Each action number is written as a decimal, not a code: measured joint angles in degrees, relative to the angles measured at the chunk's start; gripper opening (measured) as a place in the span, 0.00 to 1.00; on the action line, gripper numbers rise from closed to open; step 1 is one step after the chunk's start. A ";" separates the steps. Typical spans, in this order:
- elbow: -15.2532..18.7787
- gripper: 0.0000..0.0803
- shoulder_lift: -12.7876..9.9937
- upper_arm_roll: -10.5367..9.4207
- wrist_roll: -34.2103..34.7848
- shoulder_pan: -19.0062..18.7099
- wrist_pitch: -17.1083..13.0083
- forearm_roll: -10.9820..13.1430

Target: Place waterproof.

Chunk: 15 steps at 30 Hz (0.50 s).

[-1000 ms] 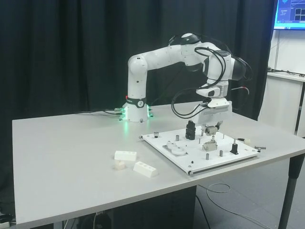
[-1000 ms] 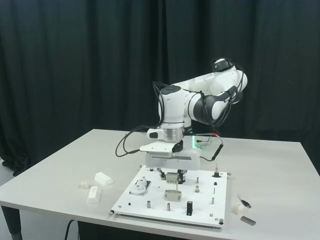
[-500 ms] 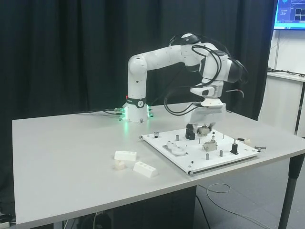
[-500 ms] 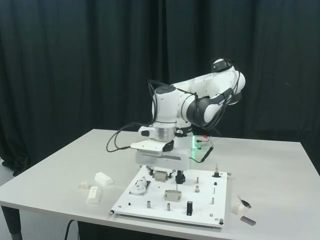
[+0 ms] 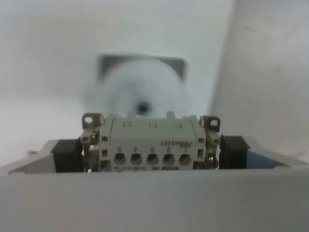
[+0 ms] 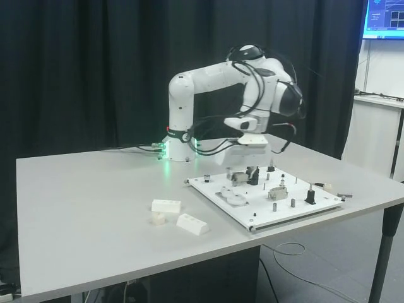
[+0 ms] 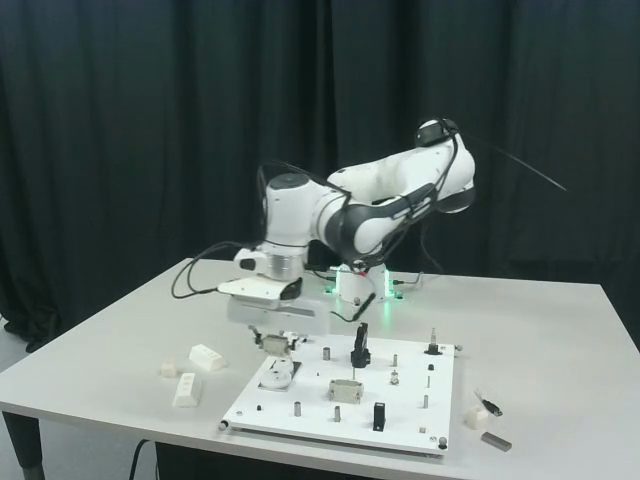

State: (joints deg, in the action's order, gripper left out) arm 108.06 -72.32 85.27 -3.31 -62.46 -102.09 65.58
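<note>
Grey connector (image 5: 150,144), the waterproof part with five numbered holes, clamped in the gripper (image 5: 150,152) between black pads (image 5: 66,153), long axis running straight across from one pad to the other. Hanging low over the white board (image 7: 400,415) on the desk (image 6: 82,202), directly above the round white fixture (image 5: 140,94) at the board's near-left end. Probably a short straight drop left, connector level and square to the seat below.

The grey table (image 6: 88,189) carries a white board (image 6: 303,211) (fixtures on it) and perhaps three white blocks (image 6: 166,205).
</note>
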 joint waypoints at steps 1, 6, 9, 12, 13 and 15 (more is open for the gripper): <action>0.30 0.77 0.00 0.00 -0.82 0.32 -0.11 0.01; 1.89 0.77 -0.08 0.00 -5.80 2.21 -0.81 0.23; 2.70 0.77 -0.24 0.00 -8.36 3.28 -1.09 0.67; 3.56 0.77 -0.67 0.00 -11.11 4.42 -1.42 1.69; 3.82 0.77 -0.86 -0.01 -11.97 4.75 -1.55 2.03; 4.38 0.77 -1.28 -0.09 -13.65 5.45 -1.89 2.78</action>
State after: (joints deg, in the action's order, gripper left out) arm 112.44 -73.60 85.17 -16.96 -57.01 -103.98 68.36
